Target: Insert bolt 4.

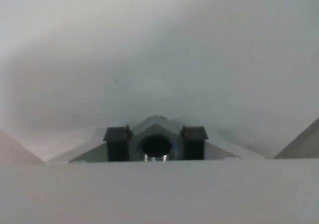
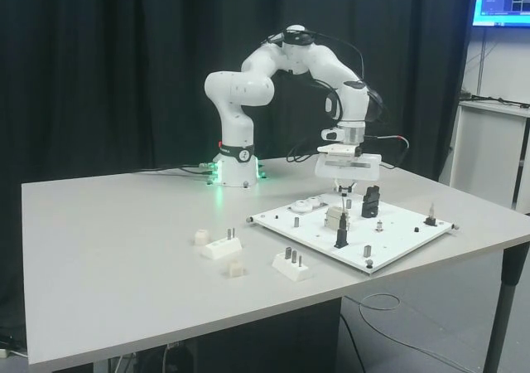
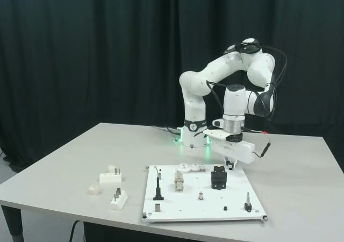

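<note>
Your gripper (image 2: 342, 188) hovers right of centre in the first room view, fingers (image 1: 117, 143) clamped narrow on the bolt (image 1: 155, 145), its long axis pointing straight down at the white board (image 2: 397, 234) directly beneath

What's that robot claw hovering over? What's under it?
Under the gripper lies the white board, with a black block nearby. The wrist view shows a bolt between its fingers; the spot below is hidden.

The tool (image 3: 230, 163) is too small in both room views to show its fingers' spacing. In the wrist view, the white board (image 1: 159, 194) blurs, hiding the bolt's (image 1: 156, 147) lower part.
</note>
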### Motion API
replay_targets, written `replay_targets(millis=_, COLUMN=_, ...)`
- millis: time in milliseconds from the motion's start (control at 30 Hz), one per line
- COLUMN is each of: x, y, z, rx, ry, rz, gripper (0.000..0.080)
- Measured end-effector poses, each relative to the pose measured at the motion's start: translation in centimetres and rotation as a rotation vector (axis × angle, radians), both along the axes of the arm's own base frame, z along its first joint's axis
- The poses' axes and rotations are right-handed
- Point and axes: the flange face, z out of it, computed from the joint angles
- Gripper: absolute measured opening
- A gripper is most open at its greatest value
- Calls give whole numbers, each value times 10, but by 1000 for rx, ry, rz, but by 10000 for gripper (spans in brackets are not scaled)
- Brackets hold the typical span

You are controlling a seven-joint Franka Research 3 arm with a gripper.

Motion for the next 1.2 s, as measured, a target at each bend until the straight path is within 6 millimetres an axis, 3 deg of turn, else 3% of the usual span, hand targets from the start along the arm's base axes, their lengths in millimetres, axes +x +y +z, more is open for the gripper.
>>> replay_targets(millis=667, x=1, y=-1, z=0, rx=2, ry=8, rz=70, gripper=225)
replay_targets(millis=1200, x=2, y=-2, z=0, rx=10, ry=12, rz=-97, gripper=225)
